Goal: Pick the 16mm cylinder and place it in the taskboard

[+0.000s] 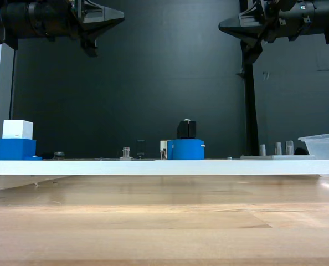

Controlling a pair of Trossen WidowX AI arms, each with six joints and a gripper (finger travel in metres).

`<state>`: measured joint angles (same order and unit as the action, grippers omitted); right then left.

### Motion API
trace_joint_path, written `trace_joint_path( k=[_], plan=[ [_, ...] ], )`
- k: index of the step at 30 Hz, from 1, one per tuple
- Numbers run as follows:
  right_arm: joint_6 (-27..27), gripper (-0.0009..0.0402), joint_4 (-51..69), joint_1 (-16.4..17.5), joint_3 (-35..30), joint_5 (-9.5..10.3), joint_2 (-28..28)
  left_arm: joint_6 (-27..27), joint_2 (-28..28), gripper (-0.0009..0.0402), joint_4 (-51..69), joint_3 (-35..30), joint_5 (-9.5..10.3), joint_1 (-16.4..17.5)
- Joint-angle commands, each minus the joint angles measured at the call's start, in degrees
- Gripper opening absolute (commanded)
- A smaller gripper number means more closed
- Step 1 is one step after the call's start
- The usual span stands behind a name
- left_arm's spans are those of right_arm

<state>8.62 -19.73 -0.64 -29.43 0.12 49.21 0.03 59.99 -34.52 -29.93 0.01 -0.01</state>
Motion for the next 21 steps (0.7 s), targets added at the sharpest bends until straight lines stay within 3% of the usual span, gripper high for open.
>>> trace_joint_path(
  k=[1, 5, 13, 18, 21],
  plan=[
    [-0.02, 0.0000, 0.70, 0.07, -0.02, 0.57, -0.04, 0.02, 0.02, 0.0000, -0.02, -0.02, 0.00, 0.00],
    [0.96, 0.0000, 5.42, 0.17, -1.27, 1.16, -0.04, 0.00, 0.02, 0.0000, -0.02, -0.02, 0.00, 0.02],
    [1.84, 0.0000, 25.77, 1.11, -9.16, 0.81, 0.09, 0.02, 0.02, 0.0000, -0.02, -0.02, 0.00, 0.00],
    [1.62, 0.0000, 38.66, 2.78, -14.12, -2.21, 0.76, 0.02, 0.02, 0.0000, -0.02, -0.02, 0.00, 0.02],
    [1.99, 0.0000, 45.11, 3.26, -16.83, -2.27, 1.46, 0.02, 0.02, 0.0000, -0.02, -0.02, 0.00, 0.00]
  ],
)
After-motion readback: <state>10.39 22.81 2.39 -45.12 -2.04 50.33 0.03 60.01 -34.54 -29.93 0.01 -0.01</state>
